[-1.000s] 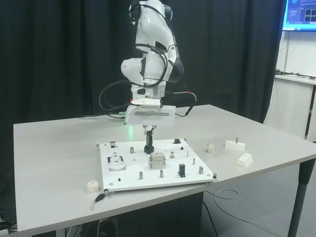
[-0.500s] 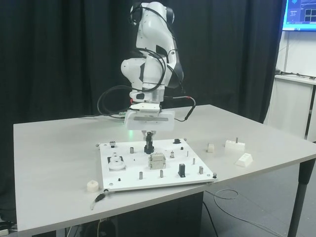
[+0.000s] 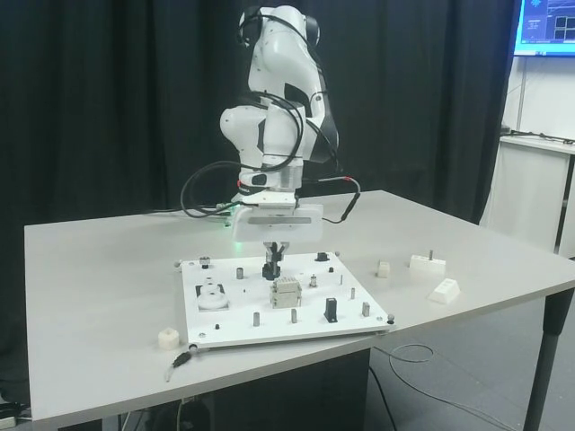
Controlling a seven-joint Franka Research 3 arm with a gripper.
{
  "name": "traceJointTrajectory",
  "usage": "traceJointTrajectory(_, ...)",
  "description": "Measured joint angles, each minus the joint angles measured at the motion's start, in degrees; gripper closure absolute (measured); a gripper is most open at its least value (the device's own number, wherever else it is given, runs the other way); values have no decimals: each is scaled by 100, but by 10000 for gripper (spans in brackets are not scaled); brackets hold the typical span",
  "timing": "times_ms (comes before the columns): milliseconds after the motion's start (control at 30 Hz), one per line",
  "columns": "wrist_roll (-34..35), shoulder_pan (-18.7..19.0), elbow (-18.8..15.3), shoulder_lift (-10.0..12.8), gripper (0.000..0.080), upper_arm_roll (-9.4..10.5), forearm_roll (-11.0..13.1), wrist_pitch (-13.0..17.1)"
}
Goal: Insert square peg 1.
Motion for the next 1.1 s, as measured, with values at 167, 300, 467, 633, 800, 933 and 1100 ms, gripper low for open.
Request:
traceJointTrajectory(167, -29, 0, 2, 0, 768, 15, 56, -21)
traceJointTrajectory(300, -43, 0, 2, 1, 768, 27, 69, -40)
traceJointTrajectory(467, -43, 4, 2, 3, 768, 46, 80, -83)
traceJointTrajectory(633, -43, 16, 2, 15, 768, 55, 99, -113)
traceJointTrajectory(800, -43, 25, 2, 49, 768, 57, 114, -117)
traceJointTrajectory(933, -43, 26, 2, 77, 768, 57, 115, -117)
traceJointTrajectory(1100, -43, 26, 3, 104, 768, 57, 115, -117)
